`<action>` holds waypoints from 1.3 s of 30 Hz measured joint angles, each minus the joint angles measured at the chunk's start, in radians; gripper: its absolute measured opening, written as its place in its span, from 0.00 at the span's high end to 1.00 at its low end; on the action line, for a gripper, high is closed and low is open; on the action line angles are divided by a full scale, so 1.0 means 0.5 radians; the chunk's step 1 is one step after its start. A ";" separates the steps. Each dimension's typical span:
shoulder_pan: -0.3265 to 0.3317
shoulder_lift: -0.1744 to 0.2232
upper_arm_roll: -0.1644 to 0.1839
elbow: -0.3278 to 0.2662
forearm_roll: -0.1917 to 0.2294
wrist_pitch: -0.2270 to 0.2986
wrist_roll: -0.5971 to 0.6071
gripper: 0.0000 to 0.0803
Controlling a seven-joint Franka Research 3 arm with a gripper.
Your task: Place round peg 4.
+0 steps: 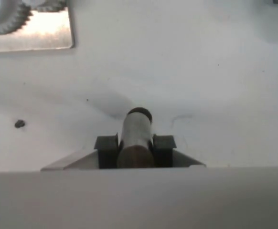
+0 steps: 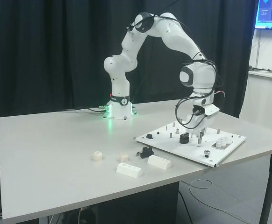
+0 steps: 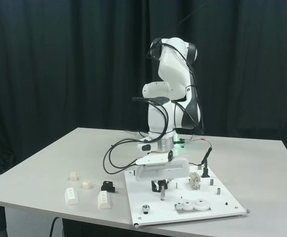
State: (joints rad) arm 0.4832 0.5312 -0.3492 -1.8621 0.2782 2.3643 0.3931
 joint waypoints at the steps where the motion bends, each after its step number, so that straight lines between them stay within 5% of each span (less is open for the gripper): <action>1: 0.000 -0.006 -0.001 0.000 0.000 -0.005 0.000 0.81; 39: -0.004 -0.047 -0.039 -0.001 -0.002 -0.065 -0.058 0.81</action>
State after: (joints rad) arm 0.4813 0.5076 -0.3687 -1.8625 0.2771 2.3316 0.3640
